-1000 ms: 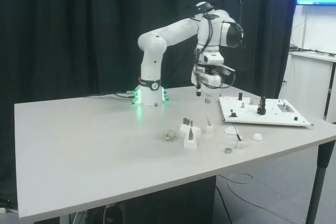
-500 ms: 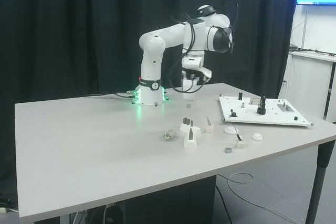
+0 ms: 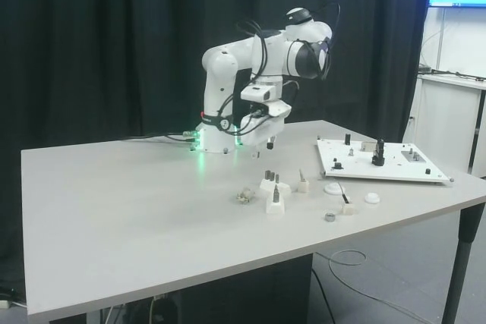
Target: Pick waterproof.
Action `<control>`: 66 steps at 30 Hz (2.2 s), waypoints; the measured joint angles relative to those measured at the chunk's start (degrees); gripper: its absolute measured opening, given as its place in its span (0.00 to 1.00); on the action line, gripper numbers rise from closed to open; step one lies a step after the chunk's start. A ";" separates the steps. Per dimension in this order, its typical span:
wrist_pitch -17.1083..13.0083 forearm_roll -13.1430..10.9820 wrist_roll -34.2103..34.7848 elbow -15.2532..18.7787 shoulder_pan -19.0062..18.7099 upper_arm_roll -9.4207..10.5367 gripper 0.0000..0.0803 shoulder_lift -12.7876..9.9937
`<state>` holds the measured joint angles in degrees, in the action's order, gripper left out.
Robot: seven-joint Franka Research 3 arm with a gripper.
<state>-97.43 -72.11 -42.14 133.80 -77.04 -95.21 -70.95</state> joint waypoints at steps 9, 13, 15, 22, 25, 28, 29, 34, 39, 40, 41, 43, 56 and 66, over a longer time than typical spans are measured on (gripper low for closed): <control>0.08 -0.63 11.44 1.03 1.18 -0.23 1.00 0.00; 0.02 -0.64 15.09 1.27 1.72 -0.36 1.00 -0.04; 0.02 -0.65 16.79 1.31 2.10 -0.41 1.00 -0.04; -0.03 -0.95 19.62 1.31 3.72 -0.48 1.00 -0.08; -0.19 -1.67 23.04 1.30 4.61 -0.50 1.00 -0.23; -0.47 -2.51 26.13 1.29 5.51 -0.50 1.00 -0.52; -0.59 -2.87 26.60 1.29 5.81 -0.49 1.00 -0.63; -1.11 -4.69 28.06 1.26 7.20 -0.39 1.00 -1.08; -1.38 -6.61 29.28 1.11 8.43 -0.17 1.00 -1.42; -1.49 -6.96 29.51 1.05 8.65 -0.12 1.00 -1.45; -1.62 -7.29 29.63 0.99 8.86 -0.05 1.00 -1.46; -2.00 -7.94 29.70 0.80 9.28 0.11 1.00 -1.47; -4.16 -10.68 38.43 -0.59 11.59 1.19 1.00 -1.78; -6.69 -11.31 50.81 -1.24 12.01 2.77 1.00 -1.92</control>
<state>-104.12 -83.42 8.67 132.56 -65.03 -92.44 -72.87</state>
